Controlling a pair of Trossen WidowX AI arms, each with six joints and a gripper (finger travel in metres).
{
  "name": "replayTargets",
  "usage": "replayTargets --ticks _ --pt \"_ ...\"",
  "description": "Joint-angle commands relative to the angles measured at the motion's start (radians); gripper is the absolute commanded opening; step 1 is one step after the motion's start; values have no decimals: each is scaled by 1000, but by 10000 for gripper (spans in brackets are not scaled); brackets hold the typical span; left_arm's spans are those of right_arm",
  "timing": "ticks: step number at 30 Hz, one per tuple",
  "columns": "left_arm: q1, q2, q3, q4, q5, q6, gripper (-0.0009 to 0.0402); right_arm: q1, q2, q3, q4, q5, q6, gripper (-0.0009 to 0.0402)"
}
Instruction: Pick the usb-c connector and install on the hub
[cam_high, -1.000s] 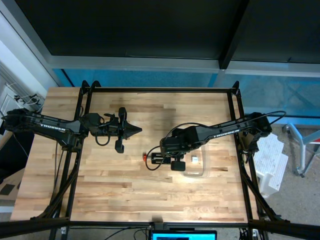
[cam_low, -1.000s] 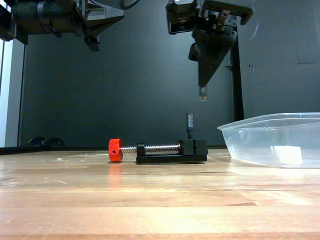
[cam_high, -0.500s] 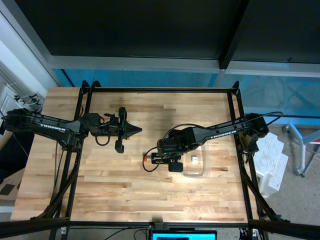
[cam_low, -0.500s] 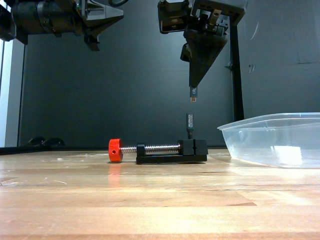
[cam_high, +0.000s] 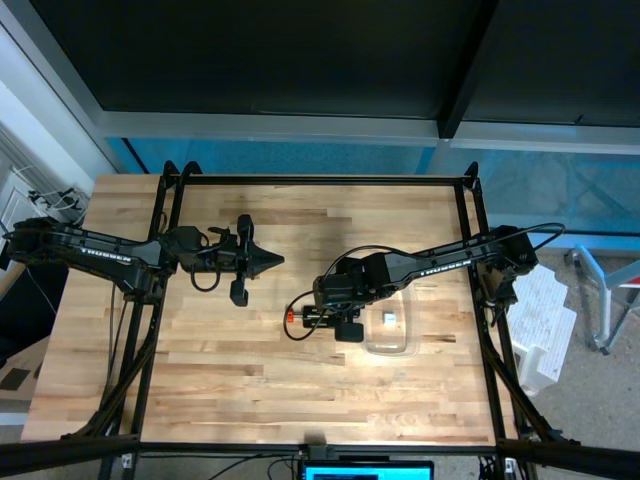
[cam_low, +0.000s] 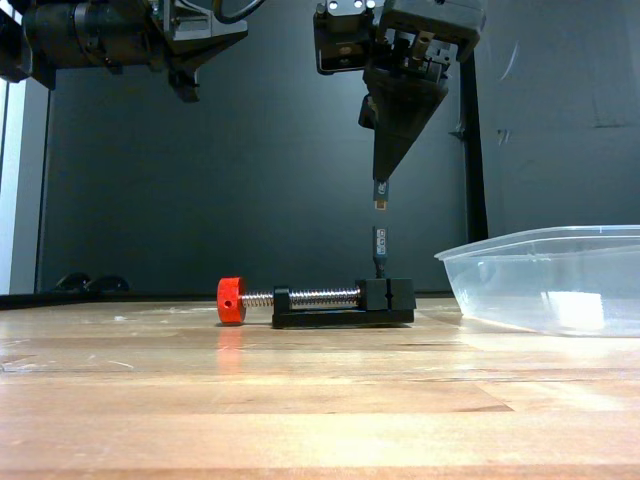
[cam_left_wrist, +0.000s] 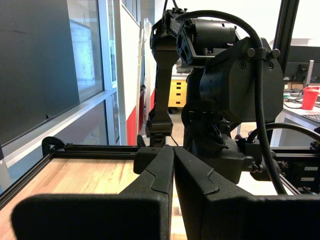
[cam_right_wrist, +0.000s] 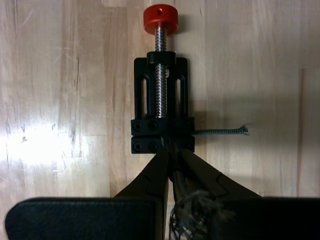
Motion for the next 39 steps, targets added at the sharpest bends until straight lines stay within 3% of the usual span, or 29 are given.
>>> replayTargets --ticks 1,39 --pt "0 0 0 0 0 0 0 0 0 -3 1 0 3 0" --pt "0 0 0 0 0 0 0 0 0 -74 74 0 2 0"
